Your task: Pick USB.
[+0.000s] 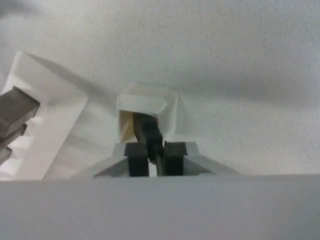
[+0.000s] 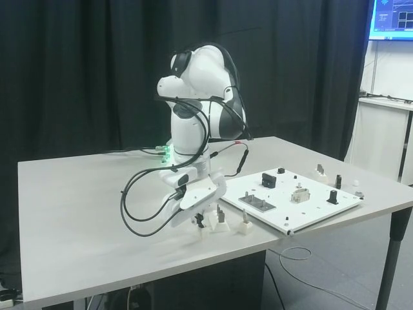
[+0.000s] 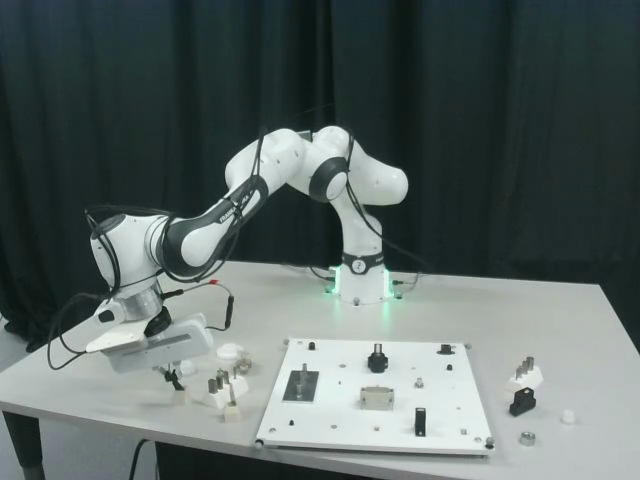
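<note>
the hand (image 1: 149, 161) is down at the bench (image 2: 84, 200), just off the near left corner of the white board (image 3: 330, 410). from the wrist view its two black fingertips (image 1: 134, 159) sit close together on a black usb plug (image 1: 148, 131), which stands in a small white holder (image 1: 146, 111); so the hand reads as closed on the usb, though contact on the far pad is hard to confirm.

the usb is not yet lifted: it sits seated in the holder, beside the other little white holders (image 3: 228, 388) that lie between the hand and the board.

risks from here, as a judgement:
- the plug looks tilted between the fingertips, so a straight pull could make it bind in its slot and drag the whole holder up, since nothing visible pins the holder to the bench.
- the grip seems to catch only the plug's upper end; it may slip or twist out.
- the neighbouring holders, one carrying a grey metal part (image 1: 15, 112), stand near the board-side of the hand and could be knocked by a sideways move.
</note>
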`<action>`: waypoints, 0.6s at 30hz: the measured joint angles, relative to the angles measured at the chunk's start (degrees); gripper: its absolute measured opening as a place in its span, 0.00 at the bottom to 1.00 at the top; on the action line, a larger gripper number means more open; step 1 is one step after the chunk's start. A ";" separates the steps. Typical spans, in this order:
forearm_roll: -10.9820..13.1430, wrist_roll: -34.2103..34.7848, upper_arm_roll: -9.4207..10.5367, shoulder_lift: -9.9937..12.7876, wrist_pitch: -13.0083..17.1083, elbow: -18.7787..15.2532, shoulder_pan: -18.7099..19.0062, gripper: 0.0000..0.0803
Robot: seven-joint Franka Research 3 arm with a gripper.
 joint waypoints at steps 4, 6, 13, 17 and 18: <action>0.17 0.00 0.00 0.00 -0.01 0.10 0.00 0.08; 0.23 0.00 0.00 0.00 -0.06 0.25 0.02 0.08; 0.26 0.00 -0.17 -0.30 -1.46 1.56 0.04 0.08; 0.26 0.01 -0.79 -0.43 -3.44 3.10 0.10 0.08; 0.26 0.03 -0.95 -0.44 -3.94 3.50 0.10 0.08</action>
